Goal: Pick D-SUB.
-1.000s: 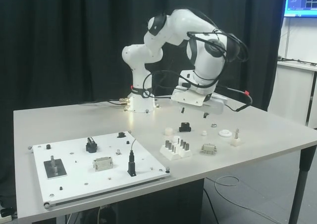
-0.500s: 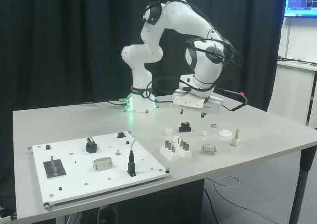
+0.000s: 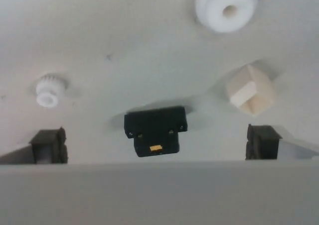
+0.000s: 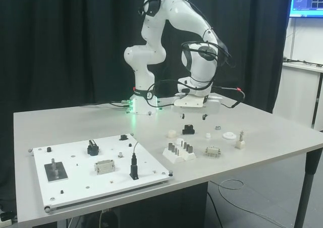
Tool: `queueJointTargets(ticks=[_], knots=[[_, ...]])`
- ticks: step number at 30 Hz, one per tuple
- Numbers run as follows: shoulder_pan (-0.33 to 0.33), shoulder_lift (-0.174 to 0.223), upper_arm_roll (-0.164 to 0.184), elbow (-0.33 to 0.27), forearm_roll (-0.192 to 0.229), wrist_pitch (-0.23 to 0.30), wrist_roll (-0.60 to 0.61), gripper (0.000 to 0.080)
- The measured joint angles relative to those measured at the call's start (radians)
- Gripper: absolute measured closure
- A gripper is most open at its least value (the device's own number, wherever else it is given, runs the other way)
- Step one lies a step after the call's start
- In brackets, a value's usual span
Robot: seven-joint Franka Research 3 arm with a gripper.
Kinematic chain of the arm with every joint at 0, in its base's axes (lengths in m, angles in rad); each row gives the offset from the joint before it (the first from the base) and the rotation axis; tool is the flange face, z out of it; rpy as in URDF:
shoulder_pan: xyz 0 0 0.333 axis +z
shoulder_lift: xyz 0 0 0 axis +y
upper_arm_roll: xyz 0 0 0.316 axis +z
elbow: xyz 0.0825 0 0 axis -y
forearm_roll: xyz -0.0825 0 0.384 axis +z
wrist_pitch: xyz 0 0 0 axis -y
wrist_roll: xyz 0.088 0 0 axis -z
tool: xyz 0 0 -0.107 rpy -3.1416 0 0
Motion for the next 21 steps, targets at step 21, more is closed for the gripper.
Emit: queueJointTargets(ticks=[21], knots=[[0.101, -0.143, 0.003, -0.317, 0.014, 0.308, -0.009, 0.0003]])
